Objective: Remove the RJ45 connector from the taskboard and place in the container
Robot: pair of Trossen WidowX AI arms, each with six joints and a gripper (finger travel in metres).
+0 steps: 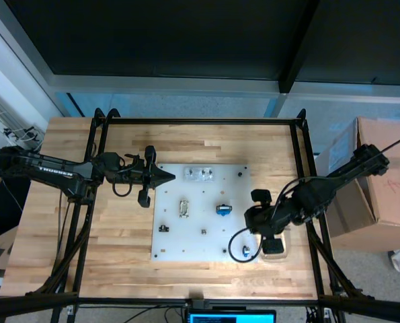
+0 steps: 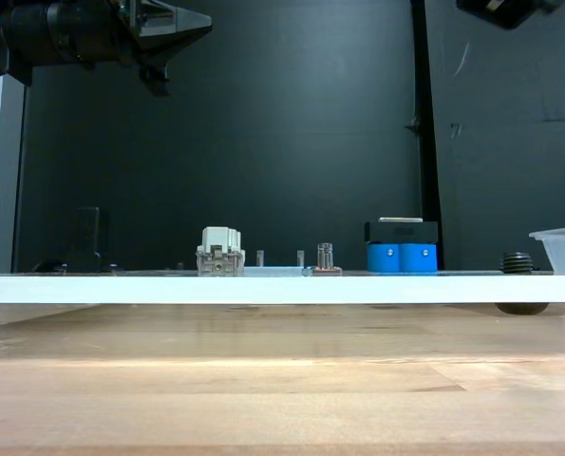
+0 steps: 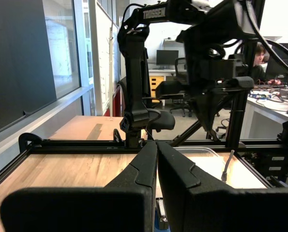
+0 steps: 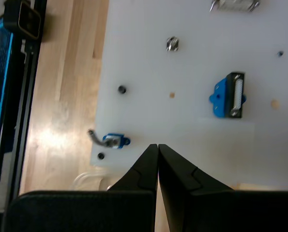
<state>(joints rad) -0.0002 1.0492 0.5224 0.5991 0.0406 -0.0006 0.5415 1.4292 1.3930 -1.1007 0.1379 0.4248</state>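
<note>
1. Two tools hang clenched and empty above the worktop (image 1: 119, 235), so the job reads as unfinished. The RJ45 connector is in neither tool, and no view shows it inside the container (image 2: 562, 249).
2. Nearest the camera, a laptop screen (image 1: 230, 317) glows blue at the worktop's near edge. Nothing on it can be read.
3. Just behind it, the clear container sits on the worktop beside the near right corner of the white taskboard (image 1: 186, 245). Its contents cannot be made out.
4. Raised over that corner, the right tool (image 4: 157, 147) is pressed shut with nothing in its grip.
5. At the same corner lies a small blue-and-silver piece (image 4: 115, 140) with a grey hooked tail, near the container.
6. Farther in, a blue holder (image 4: 220, 96) carries a dark-framed grey part, seated upright on the board.
7. Which of these two is the RJ45 connector cannot be told. If it is the seated part, both the pull and the drop are left to do. If it is the loose piece, only the lift into the container is left.
8. Farther back, the left tool (image 3: 157, 145) is likewise shut on nothing. It is held high over the taskboard's far left edge and points across it.
9. White "TROSSEN" lettering runs along the left arm (image 1: 52, 172) and shows again on the right arm (image 3: 156, 13). A cardboard box (image 1: 381, 195) beyond the worktop's right edge bears a red mark too faint to read.
</note>
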